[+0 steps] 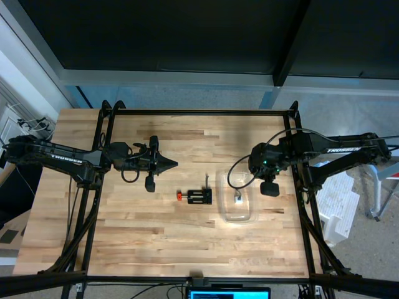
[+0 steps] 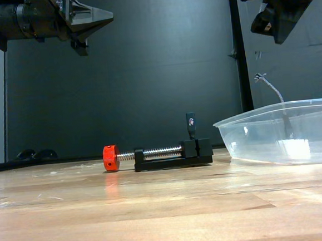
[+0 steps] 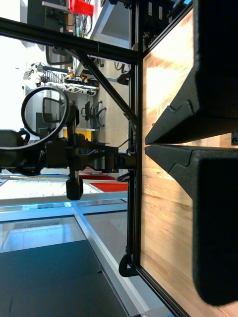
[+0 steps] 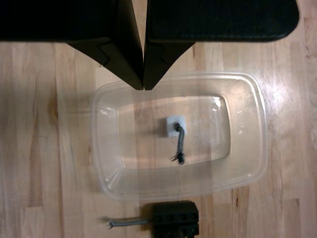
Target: Pick the USB-C connector and install on taskboard
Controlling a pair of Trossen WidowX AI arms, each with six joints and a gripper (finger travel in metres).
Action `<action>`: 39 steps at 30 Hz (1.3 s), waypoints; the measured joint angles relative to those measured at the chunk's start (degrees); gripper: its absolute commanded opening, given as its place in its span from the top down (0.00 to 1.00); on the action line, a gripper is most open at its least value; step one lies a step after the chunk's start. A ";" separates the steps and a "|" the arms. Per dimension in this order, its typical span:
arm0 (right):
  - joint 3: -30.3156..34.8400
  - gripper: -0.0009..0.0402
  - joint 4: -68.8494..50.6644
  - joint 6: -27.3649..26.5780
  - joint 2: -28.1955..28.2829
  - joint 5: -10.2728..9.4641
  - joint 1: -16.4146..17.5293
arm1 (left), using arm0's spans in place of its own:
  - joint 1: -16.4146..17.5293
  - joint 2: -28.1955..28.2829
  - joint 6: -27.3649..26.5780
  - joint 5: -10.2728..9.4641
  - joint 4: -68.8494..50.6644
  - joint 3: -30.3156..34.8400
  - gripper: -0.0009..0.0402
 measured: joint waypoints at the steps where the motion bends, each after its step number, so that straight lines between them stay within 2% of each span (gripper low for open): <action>1: -0.24 0.98 0.15 0.68 0.11 0.70 0.55 | 0.00 0.00 0.00 -0.02 0.00 0.02 0.98; 6: -0.50 0.95 -0.04 3.23 2.58 2.91 2.64 | 0.00 0.00 0.00 -0.02 0.00 0.02 0.98; 13: -0.57 0.78 0.55 4.90 8.17 2.93 5.29 | 0.00 0.00 -0.02 0.00 0.00 0.02 0.98; 19: -0.63 0.62 4.33 4.92 11.06 3.10 6.45 | 0.00 0.00 -0.02 0.00 0.00 0.02 0.98; 23: -0.66 0.56 5.57 4.92 12.98 3.06 6.82 | 0.00 0.00 -0.02 0.00 0.00 0.00 0.98; 29: -0.70 0.54 6.62 4.96 15.61 4.46 7.96 | 0.00 0.00 0.00 0.00 0.00 0.02 0.98; 39: -2.32 0.54 10.62 4.94 17.99 4.81 8.70 | 0.00 0.00 -0.02 0.00 0.00 0.02 0.98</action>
